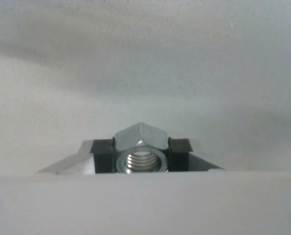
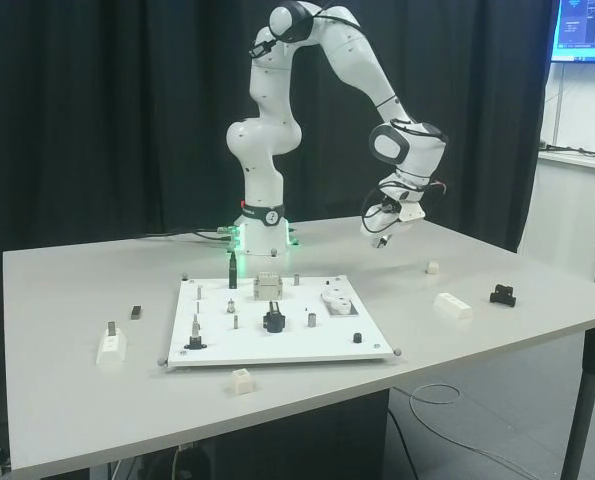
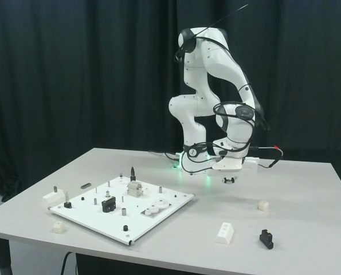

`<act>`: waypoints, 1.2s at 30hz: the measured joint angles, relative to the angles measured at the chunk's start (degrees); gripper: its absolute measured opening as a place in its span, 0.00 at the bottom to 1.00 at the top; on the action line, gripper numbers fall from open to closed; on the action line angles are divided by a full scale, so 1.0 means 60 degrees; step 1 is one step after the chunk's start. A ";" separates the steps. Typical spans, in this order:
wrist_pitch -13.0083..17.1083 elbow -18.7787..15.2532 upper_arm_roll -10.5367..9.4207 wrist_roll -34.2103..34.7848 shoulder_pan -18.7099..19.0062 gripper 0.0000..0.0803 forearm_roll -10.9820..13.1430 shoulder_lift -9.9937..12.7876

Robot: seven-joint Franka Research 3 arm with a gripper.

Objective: Place bolt 4.

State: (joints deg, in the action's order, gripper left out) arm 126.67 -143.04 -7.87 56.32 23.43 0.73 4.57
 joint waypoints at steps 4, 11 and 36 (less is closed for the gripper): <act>0.0000 0.0000 0.0000 -0.0028 -0.0019 0.28 0.0000 -0.0011; 0.0000 0.0000 0.0000 -0.0049 -0.0068 0.28 0.0000 -0.0016; 0.0009 0.0009 0.0034 -0.0413 -0.0228 0.28 -0.0012 -0.0115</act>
